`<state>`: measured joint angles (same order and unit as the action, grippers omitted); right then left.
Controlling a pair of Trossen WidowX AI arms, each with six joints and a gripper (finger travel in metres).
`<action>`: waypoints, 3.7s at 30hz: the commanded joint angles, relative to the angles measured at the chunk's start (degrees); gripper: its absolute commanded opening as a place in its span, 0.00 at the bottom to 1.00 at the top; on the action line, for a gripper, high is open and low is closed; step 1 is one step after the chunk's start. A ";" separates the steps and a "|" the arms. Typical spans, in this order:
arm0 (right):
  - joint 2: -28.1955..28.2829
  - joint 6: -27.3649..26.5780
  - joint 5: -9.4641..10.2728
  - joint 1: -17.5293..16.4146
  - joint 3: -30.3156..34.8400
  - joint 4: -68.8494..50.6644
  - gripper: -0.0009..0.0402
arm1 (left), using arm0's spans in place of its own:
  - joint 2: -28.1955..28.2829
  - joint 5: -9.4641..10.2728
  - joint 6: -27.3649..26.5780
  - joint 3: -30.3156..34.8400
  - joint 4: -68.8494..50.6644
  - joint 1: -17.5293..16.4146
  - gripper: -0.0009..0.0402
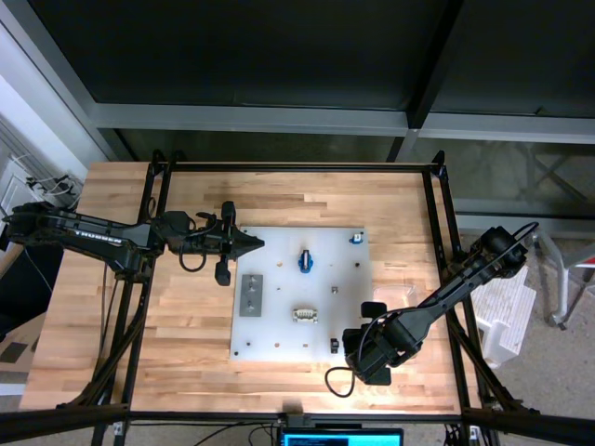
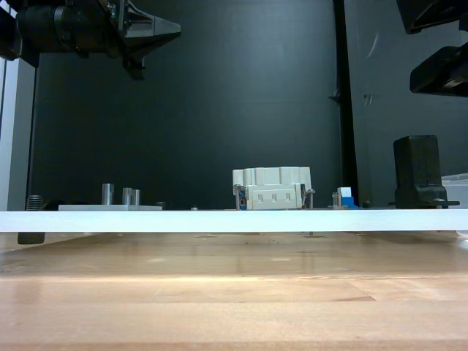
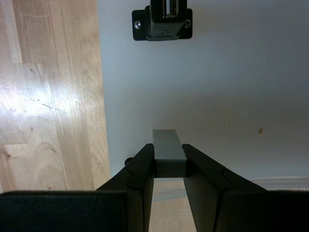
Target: Pick the 16mm bar and install on taskboard
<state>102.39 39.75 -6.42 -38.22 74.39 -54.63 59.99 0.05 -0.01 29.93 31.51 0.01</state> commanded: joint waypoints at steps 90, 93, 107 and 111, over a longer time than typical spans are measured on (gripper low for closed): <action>-20.39 -6.54 -0.59 8.87 -2.93 1.64 0.30 | 0.02 -0.02 0.00 0.02 0.02 0.00 0.02; -22.32 -7.85 -4.31 10.75 -3.61 2.34 0.25 | 0.02 -0.02 0.00 0.02 0.02 0.00 0.02; -33.00 -25.83 -5.09 23.19 -10.23 15.06 0.03 | 0.00 -0.02 0.00 0.02 0.02 0.00 0.02; -34.84 -30.53 -4.96 26.80 -11.56 20.02 0.02 | 0.02 -0.02 0.00 0.02 0.02 0.00 0.02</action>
<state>67.96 10.44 -11.51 -12.47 63.31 -36.34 59.99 0.03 -0.01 29.93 31.53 0.01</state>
